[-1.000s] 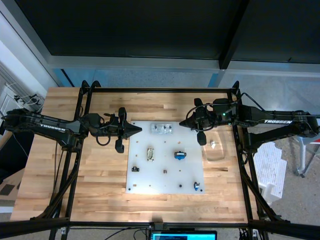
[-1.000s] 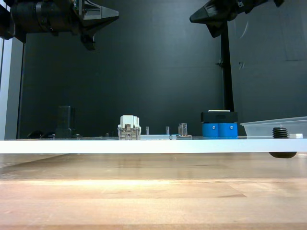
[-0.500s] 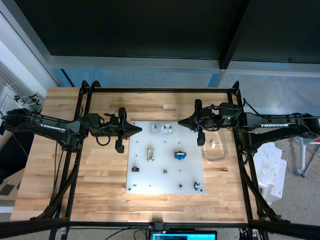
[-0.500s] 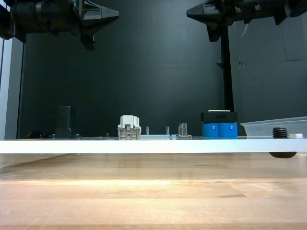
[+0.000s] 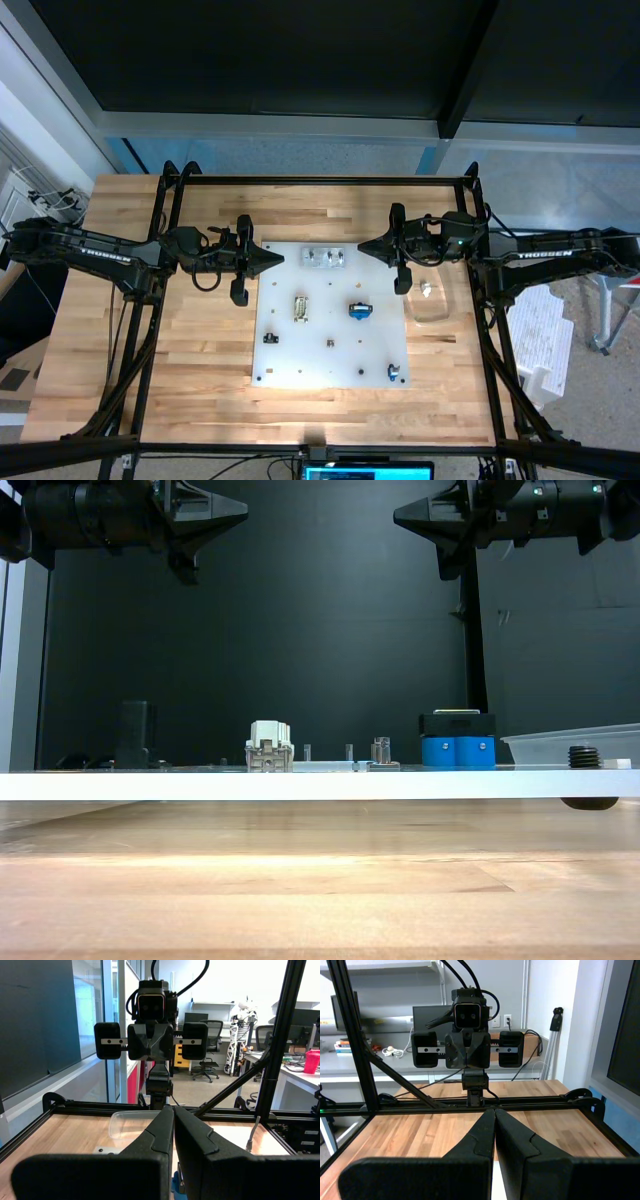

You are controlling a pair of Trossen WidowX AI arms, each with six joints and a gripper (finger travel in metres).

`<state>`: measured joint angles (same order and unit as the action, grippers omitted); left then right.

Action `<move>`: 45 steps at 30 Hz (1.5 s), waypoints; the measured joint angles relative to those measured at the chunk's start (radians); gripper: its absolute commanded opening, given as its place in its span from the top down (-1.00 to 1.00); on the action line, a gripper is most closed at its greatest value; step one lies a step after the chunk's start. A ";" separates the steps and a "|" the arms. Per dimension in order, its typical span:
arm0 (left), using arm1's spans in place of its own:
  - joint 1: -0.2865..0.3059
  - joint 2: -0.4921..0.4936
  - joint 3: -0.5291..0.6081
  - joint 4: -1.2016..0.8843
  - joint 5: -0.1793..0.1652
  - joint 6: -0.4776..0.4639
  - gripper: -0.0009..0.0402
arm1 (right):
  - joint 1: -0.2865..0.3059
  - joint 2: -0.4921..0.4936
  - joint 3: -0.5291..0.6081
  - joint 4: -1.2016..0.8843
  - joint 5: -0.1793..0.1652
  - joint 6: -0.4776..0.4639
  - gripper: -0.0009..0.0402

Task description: Pick the RJ45 connector and install on taskboard

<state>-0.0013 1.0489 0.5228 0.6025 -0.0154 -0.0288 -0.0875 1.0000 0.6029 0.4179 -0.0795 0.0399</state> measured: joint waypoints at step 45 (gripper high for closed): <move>0.000 0.000 0.000 0.000 0.000 0.000 0.96 | 0.009 -0.006 -0.013 0.005 -0.002 0.019 0.96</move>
<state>-0.0017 1.0489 0.5224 0.6025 -0.0158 -0.0284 -0.0784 0.9939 0.5900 0.4232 -0.0811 0.0589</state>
